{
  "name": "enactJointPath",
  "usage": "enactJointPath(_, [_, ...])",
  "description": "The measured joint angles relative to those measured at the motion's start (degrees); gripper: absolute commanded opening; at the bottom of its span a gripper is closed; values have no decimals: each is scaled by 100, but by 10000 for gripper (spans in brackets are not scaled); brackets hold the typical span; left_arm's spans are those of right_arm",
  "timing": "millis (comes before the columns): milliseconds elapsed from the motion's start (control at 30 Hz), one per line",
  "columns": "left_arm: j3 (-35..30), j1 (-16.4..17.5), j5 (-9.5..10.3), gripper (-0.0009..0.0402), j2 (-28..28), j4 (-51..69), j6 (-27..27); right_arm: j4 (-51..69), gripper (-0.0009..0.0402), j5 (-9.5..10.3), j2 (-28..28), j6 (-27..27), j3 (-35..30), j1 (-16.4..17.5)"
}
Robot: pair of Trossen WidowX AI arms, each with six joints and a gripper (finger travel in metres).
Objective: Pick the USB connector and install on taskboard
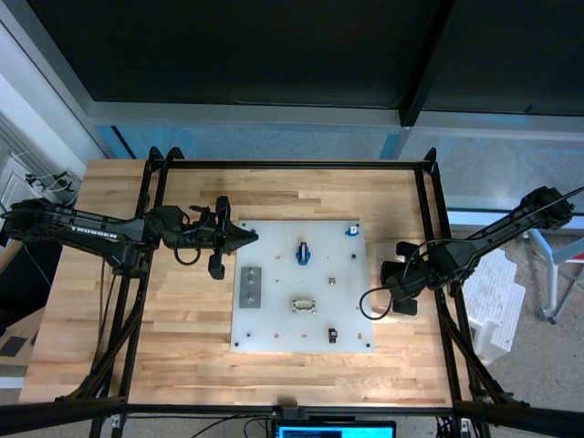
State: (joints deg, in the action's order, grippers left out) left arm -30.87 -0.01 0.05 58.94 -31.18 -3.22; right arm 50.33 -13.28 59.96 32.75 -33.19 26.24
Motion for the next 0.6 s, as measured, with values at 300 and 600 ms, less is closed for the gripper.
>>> enactJointPath(300, [0,0,2,0,0,2,-2,2,0,0,-94,-7,-2,0])
enactJointPath(600, [0,0,0,0,0,2,-2,463,0,-15,-140,-15,-391,0])
